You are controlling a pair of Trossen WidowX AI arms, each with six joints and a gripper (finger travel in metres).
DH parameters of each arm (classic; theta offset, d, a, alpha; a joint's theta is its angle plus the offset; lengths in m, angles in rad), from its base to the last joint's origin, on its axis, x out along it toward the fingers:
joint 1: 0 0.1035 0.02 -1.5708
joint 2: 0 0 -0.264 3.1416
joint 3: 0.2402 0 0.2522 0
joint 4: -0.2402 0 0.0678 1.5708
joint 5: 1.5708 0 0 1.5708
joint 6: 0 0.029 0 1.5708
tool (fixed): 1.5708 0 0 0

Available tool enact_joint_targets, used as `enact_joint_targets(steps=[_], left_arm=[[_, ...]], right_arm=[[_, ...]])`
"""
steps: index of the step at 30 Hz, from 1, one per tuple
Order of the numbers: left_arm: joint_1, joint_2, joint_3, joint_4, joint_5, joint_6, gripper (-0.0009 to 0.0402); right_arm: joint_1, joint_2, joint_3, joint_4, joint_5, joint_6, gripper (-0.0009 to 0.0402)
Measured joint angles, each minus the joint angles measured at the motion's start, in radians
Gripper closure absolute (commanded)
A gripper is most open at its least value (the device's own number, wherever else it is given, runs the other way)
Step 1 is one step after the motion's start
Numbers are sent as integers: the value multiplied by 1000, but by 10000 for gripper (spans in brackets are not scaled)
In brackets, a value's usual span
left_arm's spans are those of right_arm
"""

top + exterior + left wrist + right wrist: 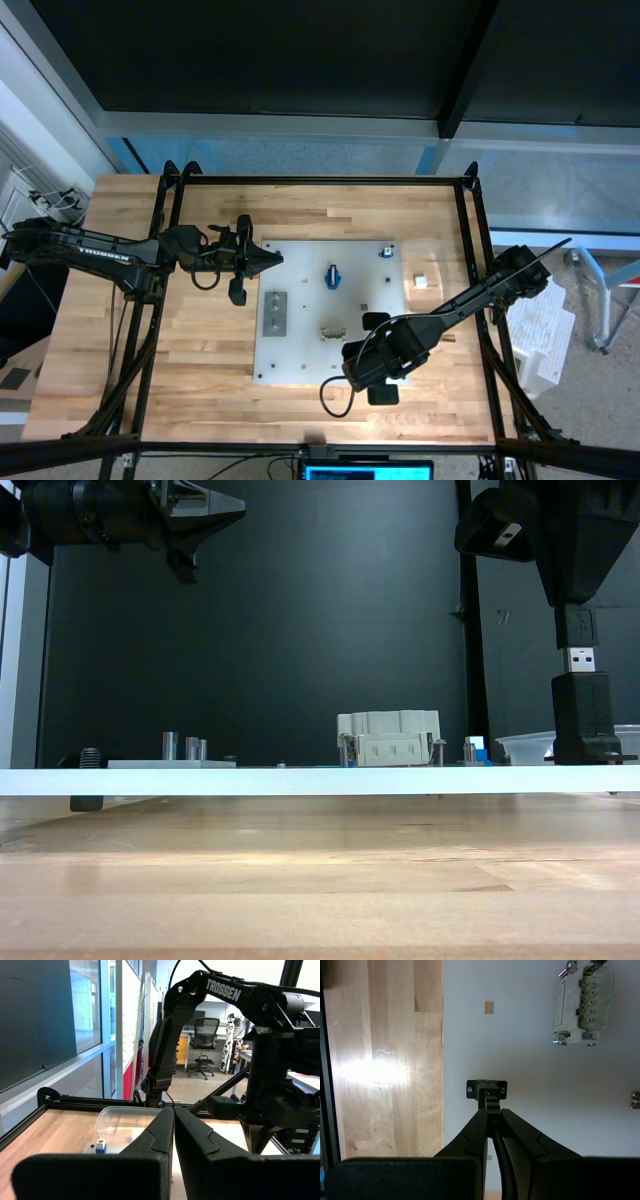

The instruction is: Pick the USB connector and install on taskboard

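White, holed square taskboard (300,350) is lying on a blond wooden tabletop (190,395) (dark wall (320,610) behind). Over its near-right corner, the right gripper (490,1113) is pinching the black USB connector (578,640) vertically, plug down. The left gripper (173,1110), fingers together, is hovering above its left edge.

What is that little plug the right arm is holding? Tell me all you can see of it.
The USB connector is a small black plug with a silver metal tip, held upright, tip down. The right gripper is shut on its black body, and a black cable runs back from it. The tip sits at the mouth of a black socket on the white taskboard; how far it has entered is unclear. The left gripper, shut and empty, hovers over the board's far left corner.
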Motion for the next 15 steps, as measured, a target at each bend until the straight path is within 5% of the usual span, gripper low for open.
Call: enact_joint_targets(steps=[15], left_arm=[[0,0,0,0,0,0,393]], right_arm=[[0,0,-7,10,3,-10,393]])
